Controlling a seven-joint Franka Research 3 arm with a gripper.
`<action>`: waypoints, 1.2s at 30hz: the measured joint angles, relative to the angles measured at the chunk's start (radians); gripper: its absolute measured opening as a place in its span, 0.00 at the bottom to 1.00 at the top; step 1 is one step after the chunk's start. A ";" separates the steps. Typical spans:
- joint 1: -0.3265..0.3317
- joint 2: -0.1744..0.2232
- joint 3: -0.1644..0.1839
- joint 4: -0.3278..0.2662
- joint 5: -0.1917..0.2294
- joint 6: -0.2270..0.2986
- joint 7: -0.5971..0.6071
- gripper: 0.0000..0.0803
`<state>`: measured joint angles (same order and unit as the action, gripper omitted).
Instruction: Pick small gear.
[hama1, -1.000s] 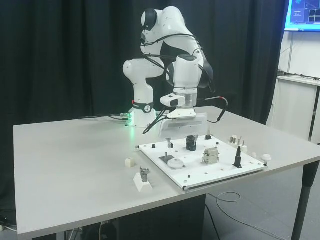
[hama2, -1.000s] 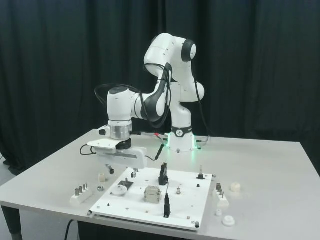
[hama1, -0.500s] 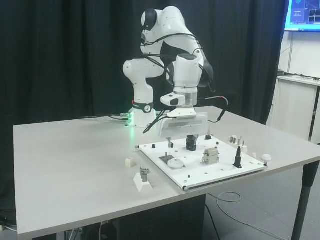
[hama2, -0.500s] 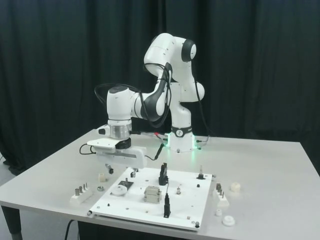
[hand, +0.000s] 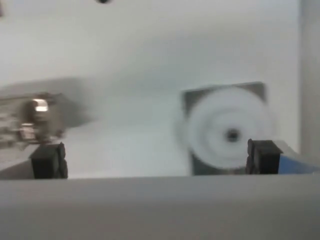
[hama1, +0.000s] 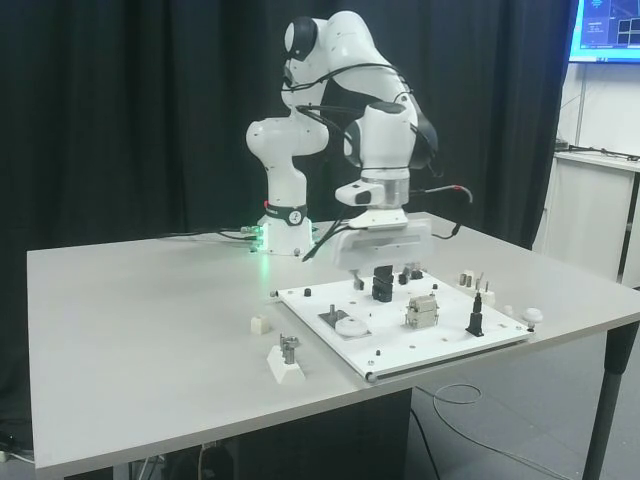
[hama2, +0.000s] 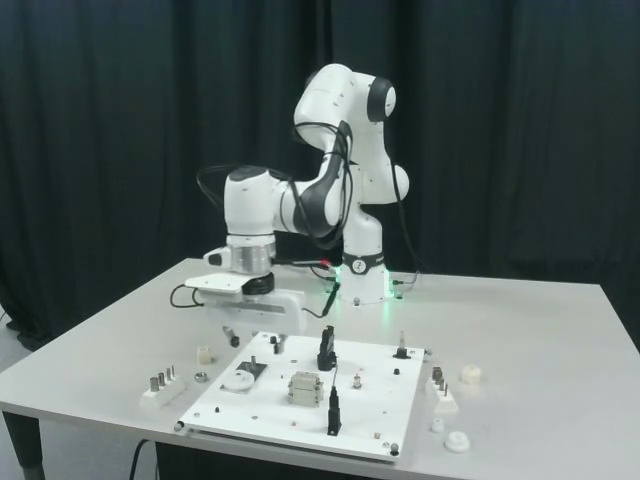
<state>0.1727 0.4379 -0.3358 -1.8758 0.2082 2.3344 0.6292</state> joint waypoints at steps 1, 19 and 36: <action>0.006 -0.002 0.003 0.000 0.002 -0.001 0.009 1.00; 0.166 -0.030 0.013 0.000 -0.021 -0.017 0.254 1.00; 0.313 -0.036 0.013 0.005 -0.052 -0.062 0.448 1.00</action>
